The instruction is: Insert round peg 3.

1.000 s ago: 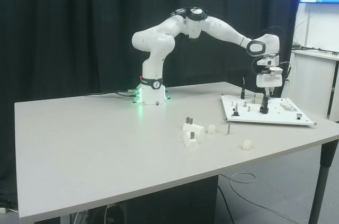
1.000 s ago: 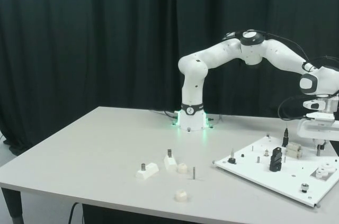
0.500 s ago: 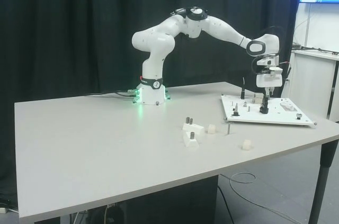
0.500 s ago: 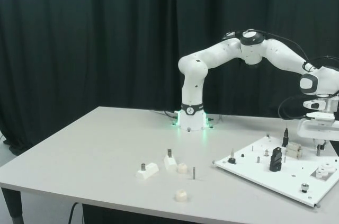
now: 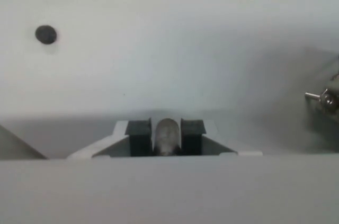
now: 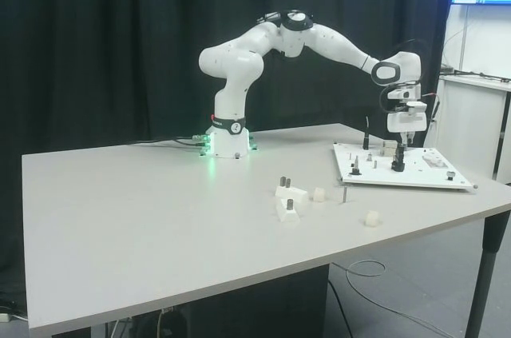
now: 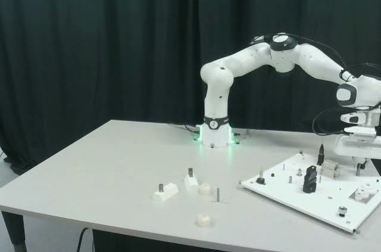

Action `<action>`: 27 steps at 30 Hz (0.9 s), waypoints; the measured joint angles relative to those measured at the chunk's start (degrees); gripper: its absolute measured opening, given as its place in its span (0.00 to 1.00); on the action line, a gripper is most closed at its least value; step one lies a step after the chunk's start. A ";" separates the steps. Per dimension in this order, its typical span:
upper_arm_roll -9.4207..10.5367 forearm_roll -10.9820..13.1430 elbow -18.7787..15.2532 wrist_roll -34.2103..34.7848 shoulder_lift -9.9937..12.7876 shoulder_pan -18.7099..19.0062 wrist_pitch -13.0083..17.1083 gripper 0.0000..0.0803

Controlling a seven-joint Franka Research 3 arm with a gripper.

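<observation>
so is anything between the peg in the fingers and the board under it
Nothing visible does. In the wrist view the gripper is shut on the round peg, and the white board below it is bare there; the one black hole in view lies well off to the side. From the room, the gripper hangs above the board.

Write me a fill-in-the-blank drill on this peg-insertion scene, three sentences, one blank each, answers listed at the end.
1. The hand is shut on a short grey metal ____ that stands between its black pads.
2. The hand hangs over the flat ____ assembly board, not over the bare grey table.
3. The light glowing at the white robot arm's base is ____.

Missing words: peg; white; green
</observation>
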 joint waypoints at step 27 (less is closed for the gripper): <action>0.49 -0.60 -1.30 0.45 -1.12 -0.70 0.65 0.93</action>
